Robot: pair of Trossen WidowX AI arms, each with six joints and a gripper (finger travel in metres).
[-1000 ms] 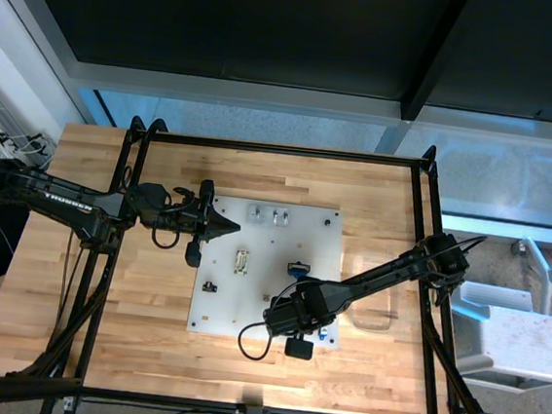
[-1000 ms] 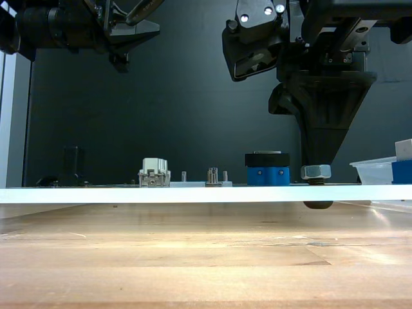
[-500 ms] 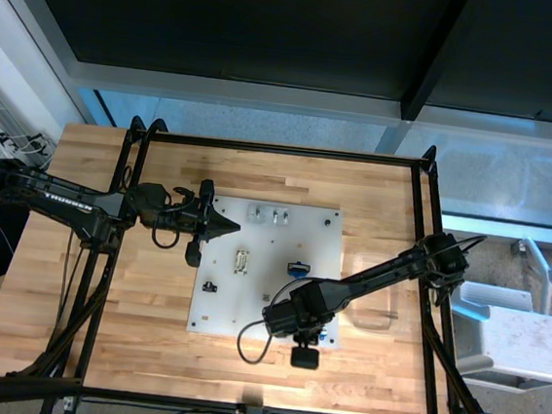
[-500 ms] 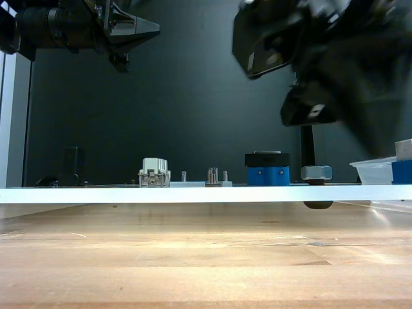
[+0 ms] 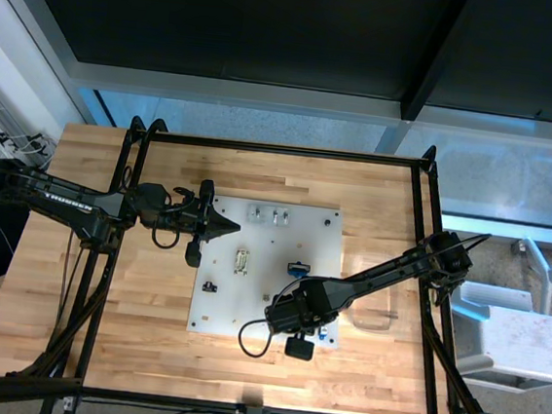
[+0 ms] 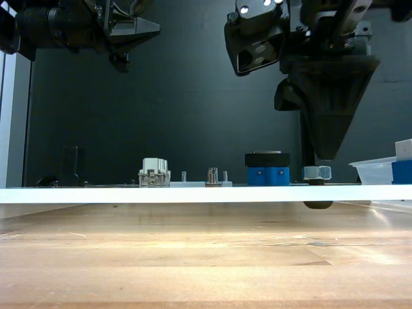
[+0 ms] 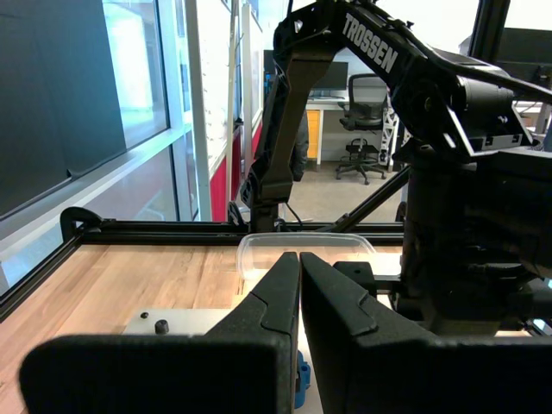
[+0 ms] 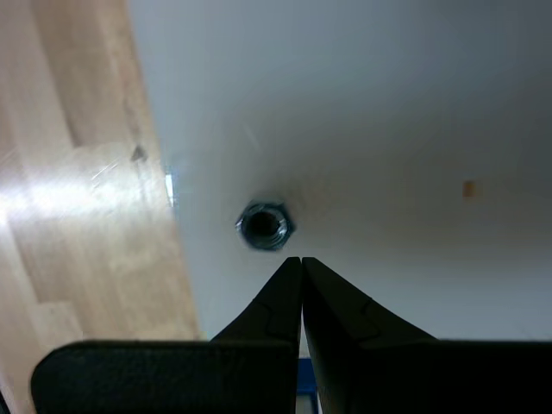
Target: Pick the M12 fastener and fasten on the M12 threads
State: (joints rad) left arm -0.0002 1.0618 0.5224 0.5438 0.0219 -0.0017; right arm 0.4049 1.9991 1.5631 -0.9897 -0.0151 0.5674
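Pale butcher-block table fills the foreground of the low view, and the edge of the white board runs across it as a level band. Just behind that edge, toward the right, the M12 nut sits low on the board with no ribs showing beneath it. The right wrist view shows it on bare white board with a dark core in its bore. I judge from this that it is on its stud and not in the clear tray behind it, though I cannot tell how far down the thread it has run. The right gripper hangs directly above it, pointing down. Its fingers are pressed together with nothing between them, and the tips are a little clear of the nut. The nut is likely hard, light steel with smooth faces, so it would slip against plastic pads and could cock on the thread if pushed off-centre. The best hold looks to be from above, across two opposite flats and centred on the bore, though so low a nut offers little height to pinch. Farther back stand a blue block with a black cap and a grey connector. The left gripper is parked high over the board's far left side, its fingers closed on nothing.
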